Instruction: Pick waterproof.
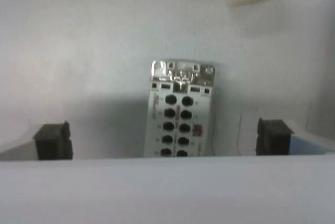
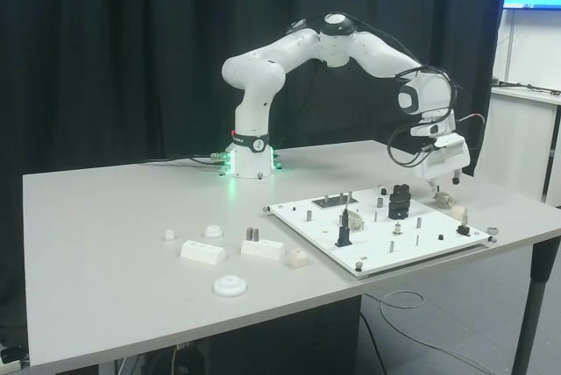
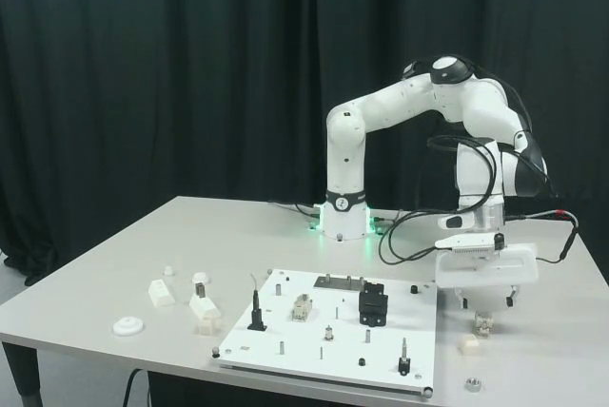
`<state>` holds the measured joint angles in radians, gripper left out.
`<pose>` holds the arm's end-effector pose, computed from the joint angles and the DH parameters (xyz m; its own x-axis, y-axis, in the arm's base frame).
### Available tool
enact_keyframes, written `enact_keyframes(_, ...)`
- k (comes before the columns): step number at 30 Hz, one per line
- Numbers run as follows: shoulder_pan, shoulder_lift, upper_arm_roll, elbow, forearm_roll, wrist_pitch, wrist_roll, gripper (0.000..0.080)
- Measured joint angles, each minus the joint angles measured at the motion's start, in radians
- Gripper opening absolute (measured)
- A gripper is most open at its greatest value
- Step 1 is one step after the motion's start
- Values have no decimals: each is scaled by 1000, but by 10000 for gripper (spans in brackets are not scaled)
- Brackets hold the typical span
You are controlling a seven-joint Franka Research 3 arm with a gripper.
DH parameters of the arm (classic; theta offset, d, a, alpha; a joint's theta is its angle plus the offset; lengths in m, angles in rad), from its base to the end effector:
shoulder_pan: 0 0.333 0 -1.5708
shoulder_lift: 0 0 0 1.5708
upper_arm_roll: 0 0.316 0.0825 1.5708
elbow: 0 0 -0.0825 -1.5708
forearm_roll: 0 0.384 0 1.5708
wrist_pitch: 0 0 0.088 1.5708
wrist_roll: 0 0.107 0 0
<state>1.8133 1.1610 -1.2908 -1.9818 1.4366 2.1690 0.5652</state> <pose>0.4788 0.3706 0.2220 0.7620 -0.6423 0.0821 -0.6143 -0.7572 -0.2222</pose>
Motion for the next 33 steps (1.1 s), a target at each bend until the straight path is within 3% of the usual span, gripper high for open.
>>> enact_keyframes(1, 1, 0, -5, 0, 0, -1, 0, 781)
enact_keyframes(12, 18, 0, -76, 1, -5, -55, 1, 799)
enact_keyframes(19, 19, 0, -117, 10, -30, -97, 1, 800)
enact_keyframes(33, 10, 0, -165, 49, -87, -137, 1, 800)
